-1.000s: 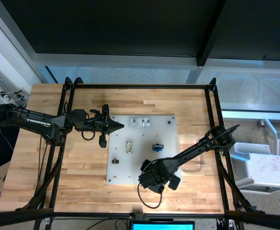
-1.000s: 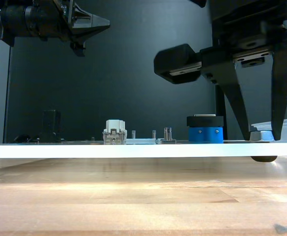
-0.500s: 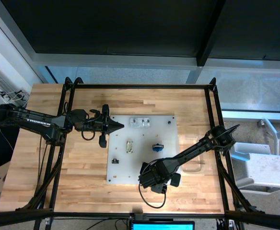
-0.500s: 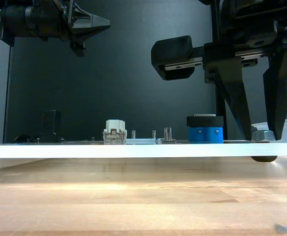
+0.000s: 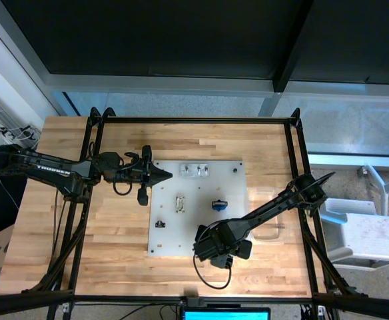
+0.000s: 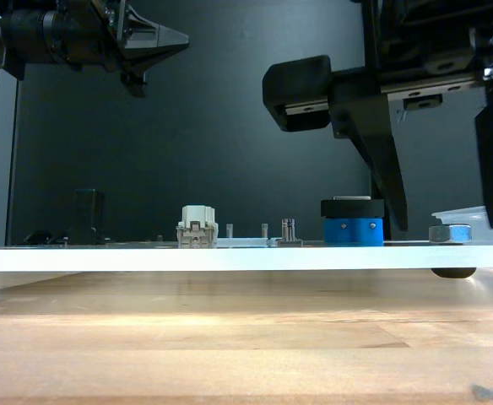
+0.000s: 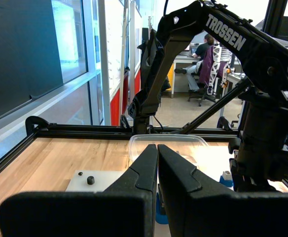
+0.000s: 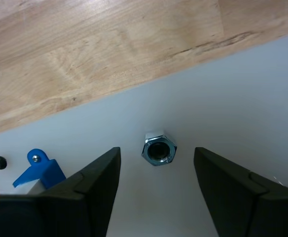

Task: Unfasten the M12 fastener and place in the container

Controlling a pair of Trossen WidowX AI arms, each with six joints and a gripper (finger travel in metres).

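Robotics lab beside offices: wooden table (image 5: 261,143) caged in a black frame (image 5: 194,121), Trossen-marked arm (image 7: 223,32), left gripper (image 5: 168,175) raised at the white board's (image 5: 181,243) far left, right gripper (image 6: 449,226) low over its near right, glazed partitions (image 7: 70,39), seated person (image 7: 206,54) beyond.

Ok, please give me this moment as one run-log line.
left pincer: shut, raised over white board far left | right pincer: open, straddling nut | nut: on white board, outside tray, threaded or loose cannot tell

Right pincer (image 6: 449,225) spread wider, fingers now clear of the nut (image 6: 450,233) on both sides
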